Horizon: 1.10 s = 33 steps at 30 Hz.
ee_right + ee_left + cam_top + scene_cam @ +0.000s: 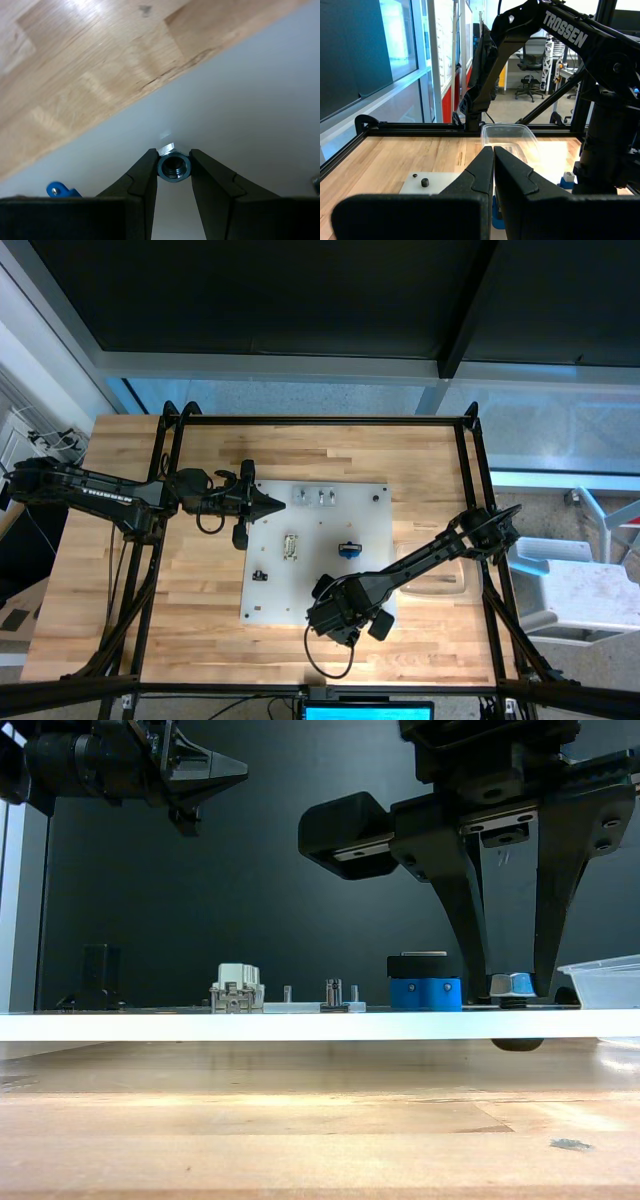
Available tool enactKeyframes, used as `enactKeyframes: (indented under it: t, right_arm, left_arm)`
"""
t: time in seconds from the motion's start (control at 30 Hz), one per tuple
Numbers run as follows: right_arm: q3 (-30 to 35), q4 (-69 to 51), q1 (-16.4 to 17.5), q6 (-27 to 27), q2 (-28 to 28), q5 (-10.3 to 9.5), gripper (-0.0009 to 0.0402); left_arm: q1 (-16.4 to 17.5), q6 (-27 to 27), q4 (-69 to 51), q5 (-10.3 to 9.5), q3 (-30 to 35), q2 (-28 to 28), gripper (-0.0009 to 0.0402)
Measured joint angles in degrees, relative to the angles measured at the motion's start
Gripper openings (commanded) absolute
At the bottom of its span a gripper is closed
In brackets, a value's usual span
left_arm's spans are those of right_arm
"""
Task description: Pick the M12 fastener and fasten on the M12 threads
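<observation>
M12 nut (174,167): pinched between the right fingertips. The low view shows it atop the black stud (512,1004); the high view hides it under the arm.
White board (290,590): the nut is at its 5 o'clock corner.
Right gripper (512,988): fingers clamping the nut's sides.
Left gripper (272,505): fingers pressed together, raised over the board's 10 o'clock edge.

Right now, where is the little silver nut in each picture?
High: hidden under the right claw, at the board's near right.
Low: nut between that claw's fingers, just above the board.
Left wrist: not seen; left claw parked shut over the board's far left.
Right wrist: nut clamped in the right claw.
Shared: the board.
</observation>
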Motion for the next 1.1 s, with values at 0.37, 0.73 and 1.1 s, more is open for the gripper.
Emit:
enactKeyframes:
  t: [0.37,0.73,1.1]
  right_arm:
    - [0.0,0.0,-0.1,29.0,0.0,0.02,0.0029]
    - [-0.1,0.2,-0.1,60.4,0.0,0.13,0.0029]
    - [-0.1,1.2,-0.1,86.3,0.0,0.13,0.0029]
  left_arm:
    - [0.0,0.0,0.0,-0.02,0.0,0.0,0.0]
    - [0.0,0.0,0.0,0.0,0.0,0.0,0.0]
    - [0.0,0.0,0.0,-0.02,0.0,0.0,0.0]
